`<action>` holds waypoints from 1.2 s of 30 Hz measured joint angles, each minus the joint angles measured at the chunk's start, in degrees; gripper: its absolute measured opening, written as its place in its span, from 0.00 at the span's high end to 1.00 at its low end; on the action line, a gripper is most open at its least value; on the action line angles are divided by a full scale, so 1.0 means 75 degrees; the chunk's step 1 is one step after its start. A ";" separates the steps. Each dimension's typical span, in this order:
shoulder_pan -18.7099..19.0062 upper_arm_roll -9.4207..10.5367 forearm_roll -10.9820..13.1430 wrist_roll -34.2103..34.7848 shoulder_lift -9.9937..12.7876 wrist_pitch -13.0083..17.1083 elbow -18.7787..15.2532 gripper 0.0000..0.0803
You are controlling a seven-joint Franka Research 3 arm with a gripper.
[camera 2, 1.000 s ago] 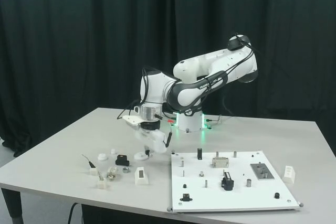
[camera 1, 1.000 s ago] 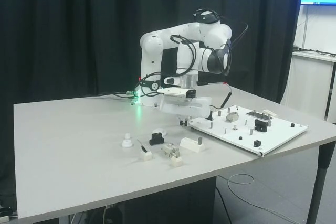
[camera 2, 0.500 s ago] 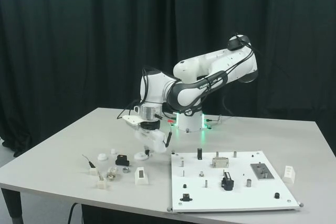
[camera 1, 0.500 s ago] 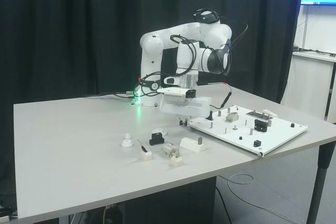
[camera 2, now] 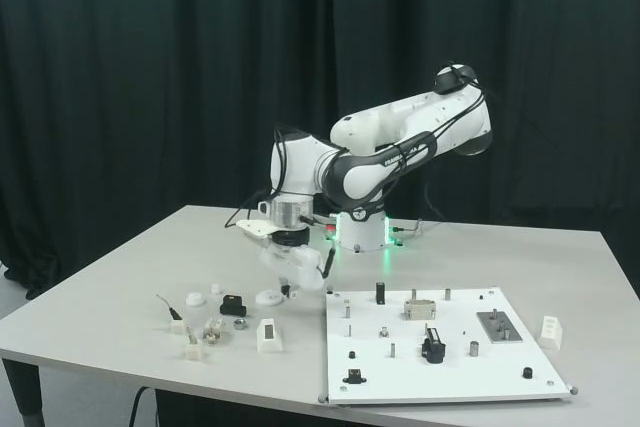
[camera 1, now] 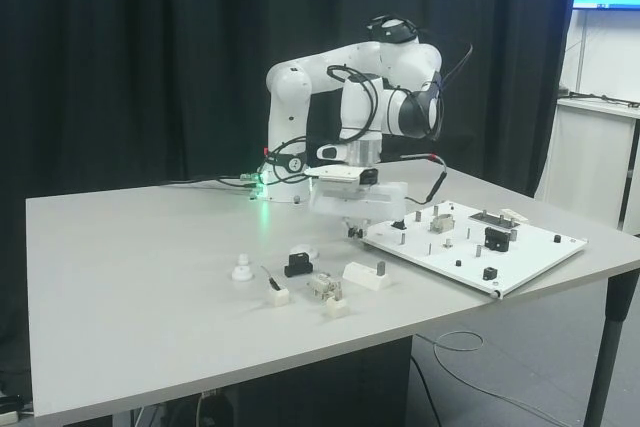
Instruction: Insert BNC.
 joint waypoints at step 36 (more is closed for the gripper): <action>0.1986 -0.0625 -0.0333 0.1316 -0.0084 -0.0282 0.0485 0.85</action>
